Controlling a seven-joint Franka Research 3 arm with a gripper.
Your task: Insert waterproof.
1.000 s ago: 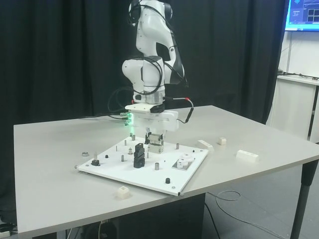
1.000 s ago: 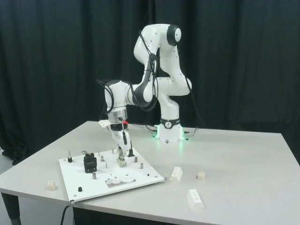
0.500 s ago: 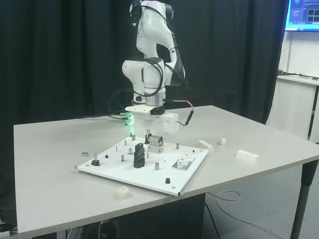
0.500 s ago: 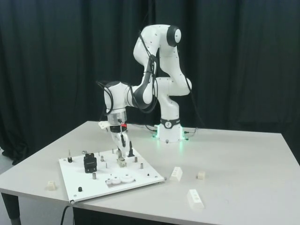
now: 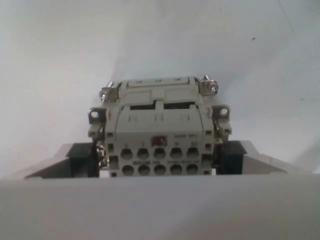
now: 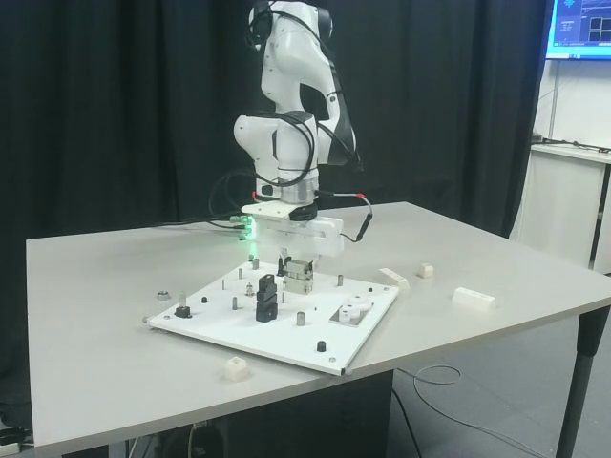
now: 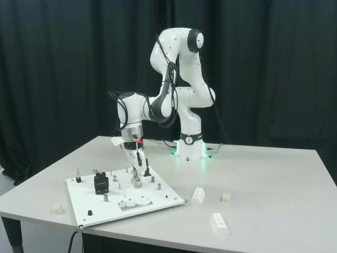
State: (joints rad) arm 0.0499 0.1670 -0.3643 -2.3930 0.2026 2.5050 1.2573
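The waterproof connector is a grey-white block with two rows of round holes and metal screws at its corners. My gripper is shut on it, a black pad pressing on each side. In the room views the connector hangs under the gripper just above the middle of the white board. The second room view shows the connector below the tilted gripper; whether it touches the board I cannot tell.
On the board stand a black part, white gears and several small pegs. Loose white blocks lie on the grey table around the board. The arm's base stands behind the board.
The wrist and gripper have risen slightly over the board, and the connector has gone up with them. Nothing else has moved.
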